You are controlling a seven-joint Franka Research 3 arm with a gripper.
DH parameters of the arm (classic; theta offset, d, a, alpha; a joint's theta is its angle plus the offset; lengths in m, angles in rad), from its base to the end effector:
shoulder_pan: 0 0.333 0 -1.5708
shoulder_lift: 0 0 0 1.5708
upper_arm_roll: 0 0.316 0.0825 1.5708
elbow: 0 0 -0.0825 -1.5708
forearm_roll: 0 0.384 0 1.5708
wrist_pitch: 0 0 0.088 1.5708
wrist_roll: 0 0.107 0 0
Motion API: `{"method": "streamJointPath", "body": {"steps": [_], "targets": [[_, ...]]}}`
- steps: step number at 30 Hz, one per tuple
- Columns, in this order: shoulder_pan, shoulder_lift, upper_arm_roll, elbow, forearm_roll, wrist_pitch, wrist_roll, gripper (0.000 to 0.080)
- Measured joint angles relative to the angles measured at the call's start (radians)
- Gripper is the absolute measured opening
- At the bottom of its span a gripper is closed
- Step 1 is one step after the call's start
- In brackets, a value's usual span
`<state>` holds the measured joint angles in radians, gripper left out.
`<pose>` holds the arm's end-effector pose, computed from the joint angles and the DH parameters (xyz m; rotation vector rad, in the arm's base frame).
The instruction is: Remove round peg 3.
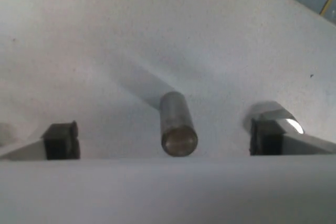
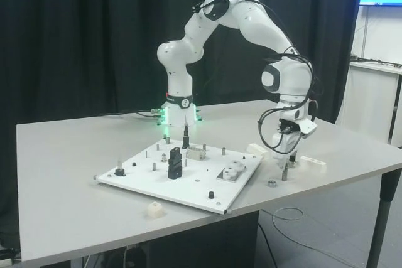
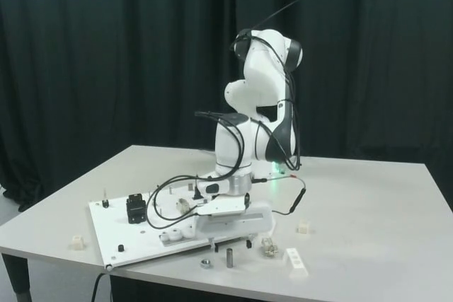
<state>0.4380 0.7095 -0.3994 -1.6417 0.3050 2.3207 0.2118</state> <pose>0.6867 0.0665 0.2282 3.0844 -0.4460 0.0632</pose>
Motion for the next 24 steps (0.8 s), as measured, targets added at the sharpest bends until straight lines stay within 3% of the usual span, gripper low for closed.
{"method": "streamJointPath", "body": {"steps": [2, 3, 11, 24], "targets": [[-0.002, 0.0, 0.0, 0.016, -0.003, -0.024, 0.002, 0.0712], [-0.002, 0.0, -0.001, 0.024, -0.004, -0.036, 0.004, 0.0781], [-0.013, 0.0, -0.002, 0.083, -0.027, -0.12, 0.015, 0.0795], [-0.03, 0.0, -0.002, 0.13, -0.066, -0.174, 0.026, 0.08]]}}
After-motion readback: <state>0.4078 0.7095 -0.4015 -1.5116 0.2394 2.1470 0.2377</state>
